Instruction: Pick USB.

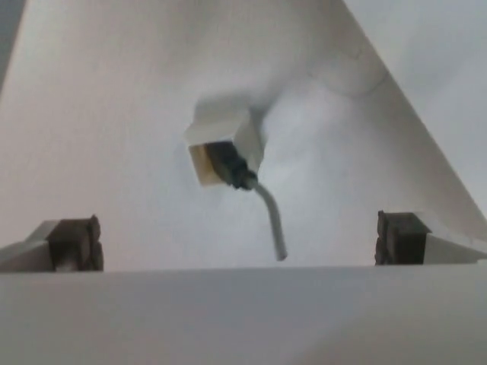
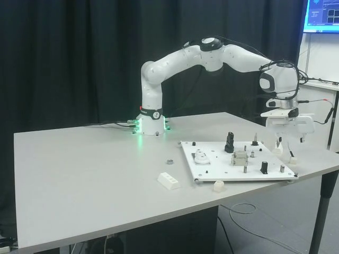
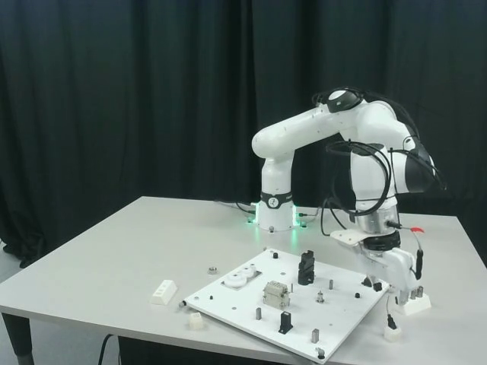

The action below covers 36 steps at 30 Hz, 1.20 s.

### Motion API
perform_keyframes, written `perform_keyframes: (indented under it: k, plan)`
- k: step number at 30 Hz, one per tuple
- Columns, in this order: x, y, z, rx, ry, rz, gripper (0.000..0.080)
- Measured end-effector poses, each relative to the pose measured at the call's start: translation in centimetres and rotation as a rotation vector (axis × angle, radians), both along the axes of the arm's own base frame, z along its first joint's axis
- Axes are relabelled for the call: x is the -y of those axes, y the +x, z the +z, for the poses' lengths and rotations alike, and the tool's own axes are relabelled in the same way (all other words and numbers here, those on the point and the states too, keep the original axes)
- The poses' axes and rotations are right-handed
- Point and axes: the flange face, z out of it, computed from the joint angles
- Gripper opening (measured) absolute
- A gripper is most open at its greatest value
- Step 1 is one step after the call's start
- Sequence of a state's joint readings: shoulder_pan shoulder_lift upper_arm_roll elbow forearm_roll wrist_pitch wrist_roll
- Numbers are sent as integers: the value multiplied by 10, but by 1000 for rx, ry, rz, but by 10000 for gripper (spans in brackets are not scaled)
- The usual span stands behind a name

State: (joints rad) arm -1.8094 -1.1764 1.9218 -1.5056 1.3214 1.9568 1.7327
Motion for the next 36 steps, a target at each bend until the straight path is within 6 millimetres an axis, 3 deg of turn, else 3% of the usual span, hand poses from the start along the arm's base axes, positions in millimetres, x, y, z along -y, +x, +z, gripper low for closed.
perform_keyframes:
  k: [36]
  plan:
    - [-2,-5,-35,55,-7,43,800]
